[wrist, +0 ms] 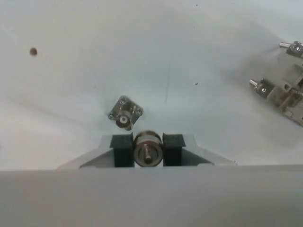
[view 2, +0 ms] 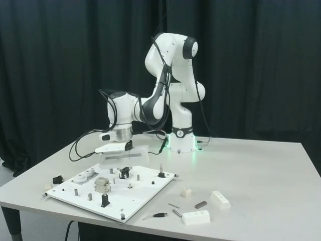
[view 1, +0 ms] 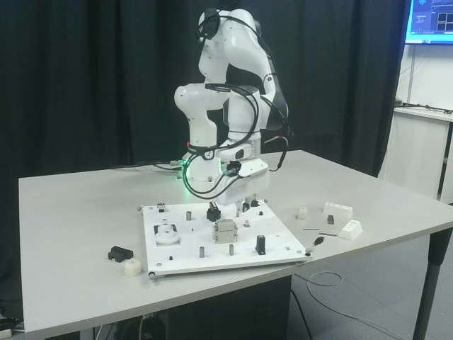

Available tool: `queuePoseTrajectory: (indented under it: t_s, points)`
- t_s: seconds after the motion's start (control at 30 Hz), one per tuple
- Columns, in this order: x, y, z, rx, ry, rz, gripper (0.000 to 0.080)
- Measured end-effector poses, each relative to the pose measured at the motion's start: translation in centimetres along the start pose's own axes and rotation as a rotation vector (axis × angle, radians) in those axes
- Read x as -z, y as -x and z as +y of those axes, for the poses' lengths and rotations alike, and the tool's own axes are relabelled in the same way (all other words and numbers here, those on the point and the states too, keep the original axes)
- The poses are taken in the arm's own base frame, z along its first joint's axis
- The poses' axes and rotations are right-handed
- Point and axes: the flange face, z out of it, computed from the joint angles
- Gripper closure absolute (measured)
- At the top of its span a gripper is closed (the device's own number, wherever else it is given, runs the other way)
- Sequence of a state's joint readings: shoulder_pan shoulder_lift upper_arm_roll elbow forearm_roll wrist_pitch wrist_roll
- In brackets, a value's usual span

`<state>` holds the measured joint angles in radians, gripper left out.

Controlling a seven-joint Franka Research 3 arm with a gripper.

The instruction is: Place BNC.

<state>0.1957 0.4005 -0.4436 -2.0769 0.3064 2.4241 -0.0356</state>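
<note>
My gripper is shut on a metal BNC plug, which sits between the two black pads with its pin end facing the camera. Just ahead of it, a small square-flanged BNC socket is fixed to the white board. The plug hangs a little above the board and slightly to one side of the socket, not touching it. In the first room view the gripper hovers low over the back of the board. In the second room view the gripper hangs over the board.
A metal block with protruding pins stands on the board near the gripper, along with several posts and a black clip. Off the board lie a black part, a small white piece and white blocks.
</note>
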Motion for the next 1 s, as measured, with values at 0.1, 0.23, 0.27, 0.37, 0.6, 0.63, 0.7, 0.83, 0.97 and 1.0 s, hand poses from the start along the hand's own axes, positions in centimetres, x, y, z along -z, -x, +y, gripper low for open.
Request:
queuePoseTrajectory:
  t_s: [0.1,0.23,0.27,0.37,0.6,0.63,0.7,0.83,0.97,1.0]
  points:
    - [0.0,0.0,-0.1,0.001,0.0,0.001,0.0676]
    - [0.0,0.0,-0.4,0.006,-0.002,0.001,0.0676]
    - [0.0,0.0,-0.5,0.008,-0.002,0.001,0.0676]
    - [0.0,0.1,-1.1,0.013,-0.006,0.0,0.0676]
    - [-0.3,0.7,-3.9,-0.007,-0.045,-0.006,0.0676]
    - [-0.3,0.8,-4.5,-0.011,-0.051,-0.007,0.0676]
    - [-0.3,1.1,-5.6,-0.019,-0.059,-0.009,0.0676]
    - [-0.5,1.8,-8.3,-0.03,-0.071,-0.016,0.0676]
    - [-0.8,2.7,-10.9,-0.047,-0.071,-0.022,0.0676]
    - [-1.0,2.9,-11.6,-0.055,-0.069,-0.024,0.0676]
